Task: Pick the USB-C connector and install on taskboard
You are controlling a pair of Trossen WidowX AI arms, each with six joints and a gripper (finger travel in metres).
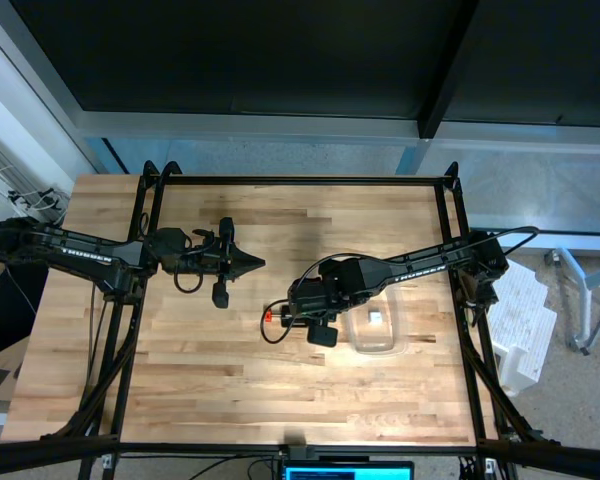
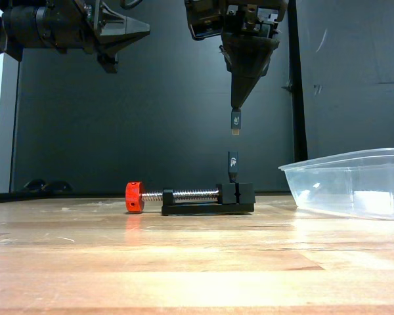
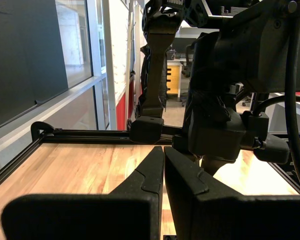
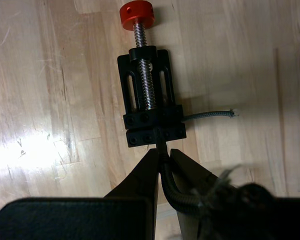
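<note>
The taskboard (image 2: 207, 199) is a small black block with an orange-red knob (image 2: 134, 197) and a dark upright stalk (image 2: 233, 165). Straight above that stalk hangs the USB-C connector (image 2: 236, 122), a short gap apart from it, tip down. My right gripper (image 2: 236, 104) is shut on the connector's top end. In the right wrist view its fingers (image 4: 149, 172) close over the cable just short of the taskboard (image 4: 150, 105). My left gripper (image 1: 252, 264) hovers shut and empty over the table's left middle, away from the board.
A clear plastic tray (image 2: 354, 187) stands right of the taskboard, with a small white piece (image 1: 376, 316) inside. A thin frayed cable end (image 4: 212, 115) lies beside the block. The black frame rails (image 1: 300, 180) ring the wooden table.
</note>
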